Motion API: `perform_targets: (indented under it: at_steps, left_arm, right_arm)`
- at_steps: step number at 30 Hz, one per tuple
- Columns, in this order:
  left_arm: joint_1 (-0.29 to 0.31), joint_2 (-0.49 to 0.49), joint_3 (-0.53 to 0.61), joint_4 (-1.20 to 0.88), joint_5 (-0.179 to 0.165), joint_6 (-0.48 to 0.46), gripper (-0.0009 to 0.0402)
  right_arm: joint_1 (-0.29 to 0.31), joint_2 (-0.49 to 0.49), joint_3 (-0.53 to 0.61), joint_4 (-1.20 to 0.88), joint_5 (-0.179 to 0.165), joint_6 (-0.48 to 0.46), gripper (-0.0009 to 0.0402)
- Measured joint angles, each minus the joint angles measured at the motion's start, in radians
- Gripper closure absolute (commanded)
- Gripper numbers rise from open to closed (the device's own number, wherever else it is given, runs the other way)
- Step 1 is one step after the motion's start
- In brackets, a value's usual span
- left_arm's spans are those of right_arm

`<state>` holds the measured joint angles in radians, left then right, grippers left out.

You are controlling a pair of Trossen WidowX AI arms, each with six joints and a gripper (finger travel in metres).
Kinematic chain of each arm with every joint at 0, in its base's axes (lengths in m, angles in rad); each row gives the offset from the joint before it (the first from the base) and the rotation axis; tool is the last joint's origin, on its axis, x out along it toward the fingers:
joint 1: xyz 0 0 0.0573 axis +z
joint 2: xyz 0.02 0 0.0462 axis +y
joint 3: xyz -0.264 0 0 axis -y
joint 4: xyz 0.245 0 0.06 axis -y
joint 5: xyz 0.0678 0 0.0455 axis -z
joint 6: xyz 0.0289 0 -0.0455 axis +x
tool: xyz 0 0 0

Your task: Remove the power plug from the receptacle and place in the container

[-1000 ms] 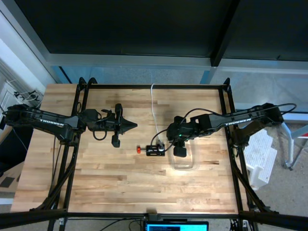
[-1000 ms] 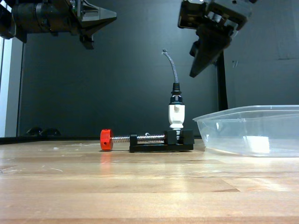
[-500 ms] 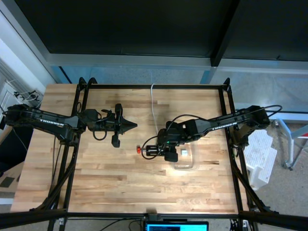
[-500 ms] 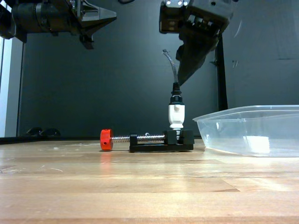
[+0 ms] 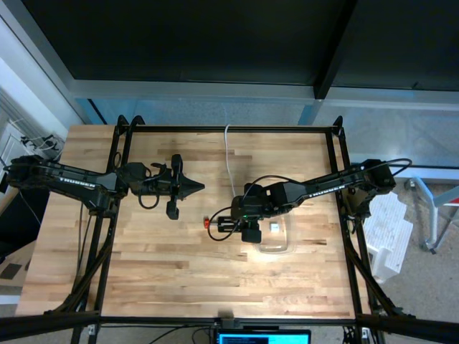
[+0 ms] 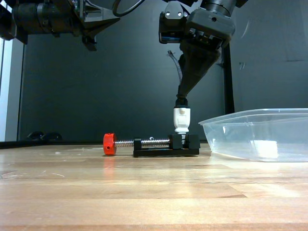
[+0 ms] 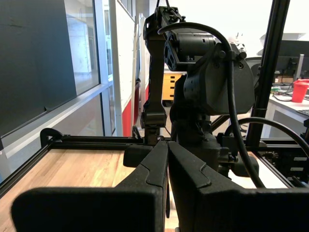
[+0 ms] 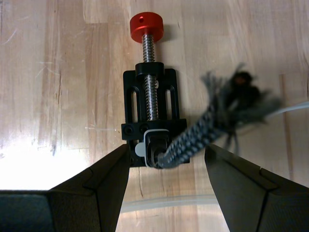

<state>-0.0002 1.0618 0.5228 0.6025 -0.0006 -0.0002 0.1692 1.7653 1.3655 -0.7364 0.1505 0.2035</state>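
Note:
The power plug (image 6: 181,102) is a tiny black plug standing upright in the white receptacle (image 6: 181,119), and its braided cord (image 8: 207,128) curls away from it. A black vise (image 8: 149,106) with a red knob (image 8: 146,26) clamps the receptacle. My right gripper (image 8: 166,150) hangs just above the plug, open, with one finger on each side of it and not touching. In the low view its fingertips (image 6: 184,89) reach the plug's top. The clear container (image 6: 260,134) stands right of the vise. My left gripper (image 5: 193,188) is shut and parked high at the left.
A long white cable (image 5: 229,161) runs from the receptacle toward the table's far edge. A small pale cube (image 5: 275,227) lies inside the container (image 5: 276,240). Black frame rails border the table.
My right gripper has moved left from above the container and come down over the plug. The left arm has not moved.

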Motion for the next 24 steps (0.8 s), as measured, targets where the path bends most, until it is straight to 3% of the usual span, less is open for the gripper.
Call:
perform_targets:
  at_steps: [11, 24]
  left_arm:
    - [0.000, 0.000, 0.000, 0.000, 0.000, 0.000, 0.0393]
    - [0.000, 0.000, 0.000, 0.000, 0.000, 0.000, 0.0393]
  right_arm:
    - [0.003, 0.001, -0.008, 0.005, 0.015, -0.003, 0.0183]
    - [0.006, 0.011, -0.009, 0.017, 0.015, -0.003, 0.0242]
